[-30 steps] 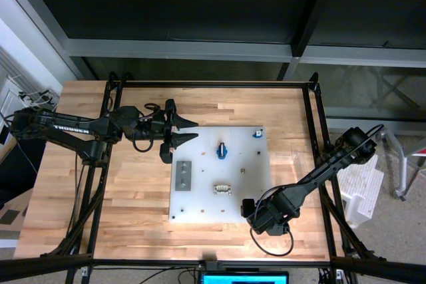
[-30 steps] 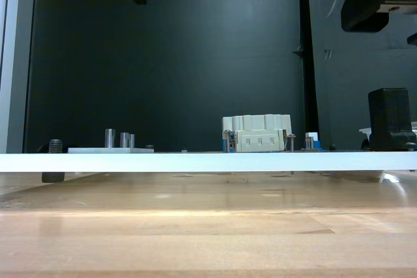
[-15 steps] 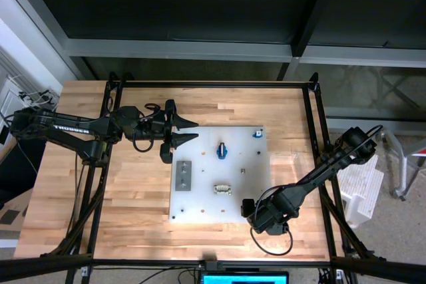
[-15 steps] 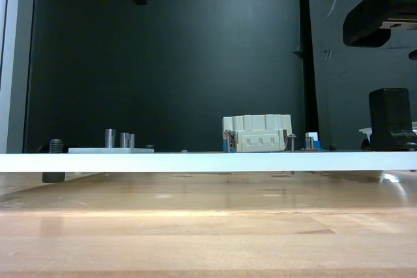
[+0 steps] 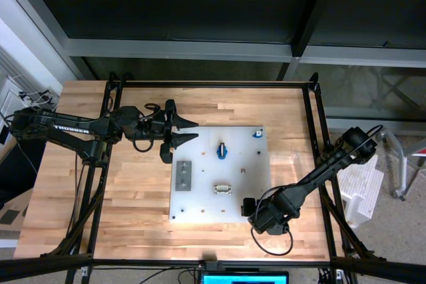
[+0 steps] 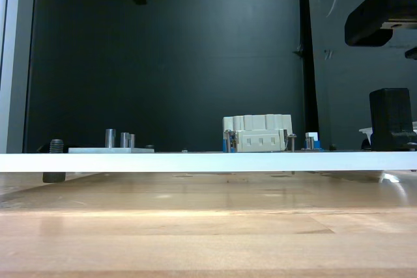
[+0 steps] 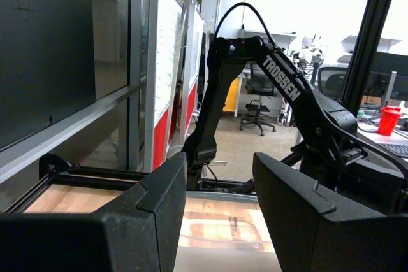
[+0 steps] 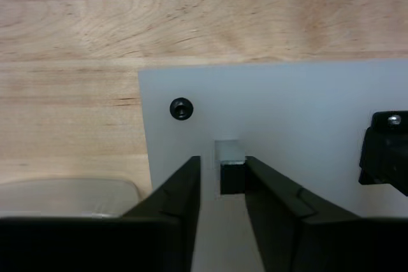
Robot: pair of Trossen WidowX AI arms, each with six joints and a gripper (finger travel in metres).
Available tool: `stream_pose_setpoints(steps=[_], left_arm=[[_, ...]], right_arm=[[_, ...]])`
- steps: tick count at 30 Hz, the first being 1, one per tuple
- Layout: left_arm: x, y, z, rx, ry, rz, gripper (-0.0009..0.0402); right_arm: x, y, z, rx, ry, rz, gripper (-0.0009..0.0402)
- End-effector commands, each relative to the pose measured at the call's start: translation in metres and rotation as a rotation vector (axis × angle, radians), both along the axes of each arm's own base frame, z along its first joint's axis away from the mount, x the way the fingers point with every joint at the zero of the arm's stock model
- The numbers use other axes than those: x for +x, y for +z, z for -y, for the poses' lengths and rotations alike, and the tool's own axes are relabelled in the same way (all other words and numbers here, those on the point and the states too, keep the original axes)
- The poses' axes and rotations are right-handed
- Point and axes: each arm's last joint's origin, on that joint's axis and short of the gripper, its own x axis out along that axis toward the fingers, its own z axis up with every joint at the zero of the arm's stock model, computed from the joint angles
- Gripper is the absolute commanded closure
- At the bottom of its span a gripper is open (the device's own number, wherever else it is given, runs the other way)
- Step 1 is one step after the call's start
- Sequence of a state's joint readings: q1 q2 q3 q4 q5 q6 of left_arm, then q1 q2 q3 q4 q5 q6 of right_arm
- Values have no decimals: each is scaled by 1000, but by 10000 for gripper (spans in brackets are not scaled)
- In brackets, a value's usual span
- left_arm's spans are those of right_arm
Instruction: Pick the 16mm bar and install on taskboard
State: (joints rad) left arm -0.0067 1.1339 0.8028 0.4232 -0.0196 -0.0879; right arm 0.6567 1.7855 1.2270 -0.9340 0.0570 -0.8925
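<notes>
Fingers (image 8: 172, 221) of the right gripper (image 8: 222, 160) are standing slightly apart over the taskboard's (image 8: 306, 100) corner; the left gripper's (image 5: 194, 130) are gaping wide and empty by its far-left corner. Between the right fingers we are seeing the 16mm bar (image 8: 230, 152), touching one, a sliver of board beside the other. Silvery-ended, dark-sided, it is pointing along the fingers, past their tips.

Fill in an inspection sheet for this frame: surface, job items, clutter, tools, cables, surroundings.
Surface: wooden table, white taskboard on it.
Job's things: 16mm bar at the tip of the right tool, over the taskboard's near right corner; held or free, cannot tell.
Clutter: nothing seen.
Tools: left tool open, raised near the taskboard's far left corner; right tool low at the near right corner.
Cables: black loop beside the right tool.
Surroundings: black frame around the table.
</notes>
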Motion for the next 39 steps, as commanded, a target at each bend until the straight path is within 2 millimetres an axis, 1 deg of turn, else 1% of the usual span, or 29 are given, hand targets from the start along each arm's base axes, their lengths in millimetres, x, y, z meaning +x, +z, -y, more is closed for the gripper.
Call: stream_pose_setpoints(steps=[1, 6, 11, 15, 19, 35, 39], left_arm=[[0, 0, 0, 0, 0, 0, 253], [0, 0, 0, 0, 0, 0, 253], [0, 0, 0, 0, 0, 0, 253], [0, 0, 0, 0, 0, 1, 253], [0, 0, 0, 0, 0, 1, 253], [0, 0, 0, 0, 0, 1, 253], [0, 0, 0, 0, 0, 0, 253]], right_arm=[[-1, 5, 0, 8, 3, 17, 250], [-5, 15, 4, 11, 2, 22, 210], [-13, 31, 10, 22, 2, 40, 196], [-20, 45, 15, 25, 2, 57, 197], [-24, 52, 19, 17, 0, 72, 196], [-25, 54, 19, 27, -42, 75, 198], [-26, 58, 21, 54, -142, 89, 226]])
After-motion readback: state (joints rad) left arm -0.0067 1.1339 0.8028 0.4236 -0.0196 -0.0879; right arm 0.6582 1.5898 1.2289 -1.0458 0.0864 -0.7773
